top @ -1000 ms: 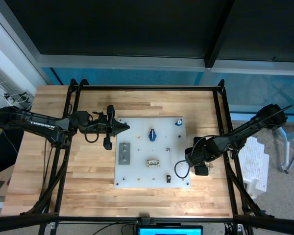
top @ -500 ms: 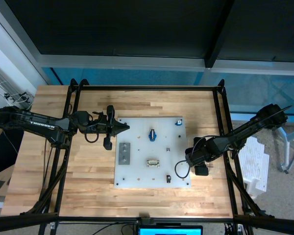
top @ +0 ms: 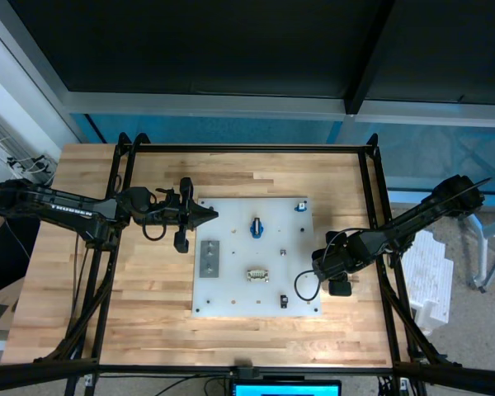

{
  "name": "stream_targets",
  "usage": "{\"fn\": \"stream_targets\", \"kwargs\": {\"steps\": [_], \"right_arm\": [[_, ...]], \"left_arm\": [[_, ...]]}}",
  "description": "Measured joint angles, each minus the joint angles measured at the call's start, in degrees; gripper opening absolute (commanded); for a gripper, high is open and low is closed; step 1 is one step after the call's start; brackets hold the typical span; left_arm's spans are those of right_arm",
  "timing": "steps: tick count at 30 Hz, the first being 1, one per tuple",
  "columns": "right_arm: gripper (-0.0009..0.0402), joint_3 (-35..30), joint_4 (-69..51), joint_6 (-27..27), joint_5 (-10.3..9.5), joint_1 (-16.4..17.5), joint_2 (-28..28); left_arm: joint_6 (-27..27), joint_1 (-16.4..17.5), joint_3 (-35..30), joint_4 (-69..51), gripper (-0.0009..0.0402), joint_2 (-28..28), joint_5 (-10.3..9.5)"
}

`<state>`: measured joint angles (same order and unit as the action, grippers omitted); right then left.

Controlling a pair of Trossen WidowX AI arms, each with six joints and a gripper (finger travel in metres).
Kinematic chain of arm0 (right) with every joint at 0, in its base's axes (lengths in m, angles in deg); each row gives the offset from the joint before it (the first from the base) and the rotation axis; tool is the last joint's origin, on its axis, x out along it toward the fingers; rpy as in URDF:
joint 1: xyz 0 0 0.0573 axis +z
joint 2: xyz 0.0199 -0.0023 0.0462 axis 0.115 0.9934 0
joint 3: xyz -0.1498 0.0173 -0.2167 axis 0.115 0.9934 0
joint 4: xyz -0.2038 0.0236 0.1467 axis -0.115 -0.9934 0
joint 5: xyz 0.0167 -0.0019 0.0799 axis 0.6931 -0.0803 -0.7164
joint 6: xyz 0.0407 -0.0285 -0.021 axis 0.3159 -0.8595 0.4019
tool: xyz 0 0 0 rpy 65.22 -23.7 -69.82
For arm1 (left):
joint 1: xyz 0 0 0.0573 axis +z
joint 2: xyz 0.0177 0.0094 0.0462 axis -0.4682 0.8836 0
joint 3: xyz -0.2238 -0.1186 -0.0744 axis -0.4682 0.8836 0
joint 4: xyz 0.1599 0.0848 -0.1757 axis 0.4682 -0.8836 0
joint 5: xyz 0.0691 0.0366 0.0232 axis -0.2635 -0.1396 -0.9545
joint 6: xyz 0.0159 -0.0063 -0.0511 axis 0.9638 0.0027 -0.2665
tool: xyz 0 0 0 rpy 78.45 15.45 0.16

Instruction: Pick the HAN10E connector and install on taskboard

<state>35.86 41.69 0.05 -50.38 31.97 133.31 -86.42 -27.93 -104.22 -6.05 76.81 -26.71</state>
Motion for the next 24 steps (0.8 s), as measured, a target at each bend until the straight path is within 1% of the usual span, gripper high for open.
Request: {"fn": "stream_targets", "kwargs": {"steps": [6, 12, 17, 24], "right_arm": [[0.0104, 0.0, -0.1, 0.0, 0.00, 0.0, -0.5], [0.0084, -1.0, -2.5, 0.0, 0.00, 0.0, -1.9], [0.0076, -4.2, -6.9, 0.0, 0.00, 0.0, -4.3], [0.0073, -11.7, -17.0, -0.1, 0.02, 0.0, -6.2]], "left_arm": [[0.0, 0.0, 0.0, 0.0, 0.0001, 0.0, 0.02], [0.0, 0.0, 0.0, 0.0, 0.0001, 0.0, 0.02], [0.0, 0.0, 0.0, 0.0, 0.0001, 0.0, 0.02], [0.0, 0.0, 0.0, 0.0, 0.0001, 0.0, 0.00]]}}
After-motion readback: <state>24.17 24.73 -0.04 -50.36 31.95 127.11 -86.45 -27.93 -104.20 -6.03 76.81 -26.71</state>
